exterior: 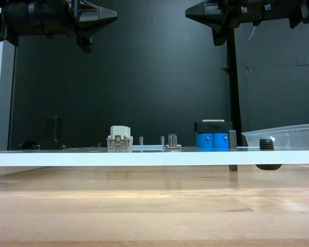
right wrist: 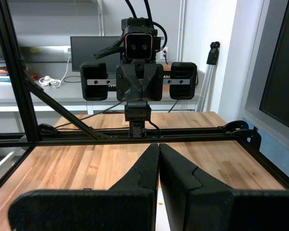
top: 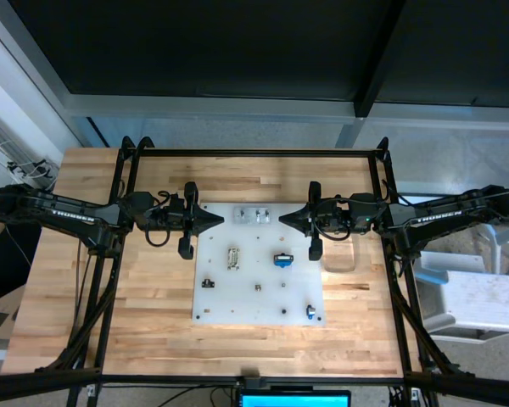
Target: Remove the rj45 connector and place it in the container
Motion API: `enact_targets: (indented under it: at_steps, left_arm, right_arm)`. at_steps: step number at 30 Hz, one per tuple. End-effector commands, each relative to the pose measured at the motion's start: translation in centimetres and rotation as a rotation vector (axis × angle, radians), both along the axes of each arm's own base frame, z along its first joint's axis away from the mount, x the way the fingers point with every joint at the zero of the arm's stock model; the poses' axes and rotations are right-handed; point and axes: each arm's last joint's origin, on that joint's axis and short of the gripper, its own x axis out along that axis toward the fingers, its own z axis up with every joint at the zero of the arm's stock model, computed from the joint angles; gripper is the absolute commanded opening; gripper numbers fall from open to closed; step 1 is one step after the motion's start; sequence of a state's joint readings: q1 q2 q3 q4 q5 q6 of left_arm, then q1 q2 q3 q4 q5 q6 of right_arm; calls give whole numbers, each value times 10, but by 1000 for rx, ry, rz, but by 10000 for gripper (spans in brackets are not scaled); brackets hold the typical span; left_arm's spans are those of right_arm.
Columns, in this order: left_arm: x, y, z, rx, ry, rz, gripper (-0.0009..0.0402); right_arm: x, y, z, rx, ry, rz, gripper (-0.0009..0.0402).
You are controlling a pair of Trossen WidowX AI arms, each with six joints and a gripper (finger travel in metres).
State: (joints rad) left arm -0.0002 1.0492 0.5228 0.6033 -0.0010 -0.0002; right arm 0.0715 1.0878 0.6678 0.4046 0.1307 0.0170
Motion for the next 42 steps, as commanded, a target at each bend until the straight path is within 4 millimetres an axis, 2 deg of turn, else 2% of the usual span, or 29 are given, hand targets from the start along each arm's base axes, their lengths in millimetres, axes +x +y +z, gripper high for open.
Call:
enact_targets:
  at_steps: [1, 17, 27, 34, 42]
  left_arm:
    - [0, 0, 0, 0, 0, 0, 1]
    - [0, 0, 0, 0, 0, 0, 1]
    - [0, 0, 0, 0, 0, 0, 1]
    - [0, 0, 0, 0, 0, 0, 1]
    - [0, 0, 0, 0, 0, 0, 1]
  right_arm:
    - [0, -1, 0, 2, 0, 21, 0]
    - [1, 0, 3, 25, 23, 24, 0]
    - [-3, 1, 20, 68, 359, 8, 0]
    - [-17, 6, 33, 80, 592, 9, 0]
    - [-36, 8, 49, 62, 780, 17, 0]
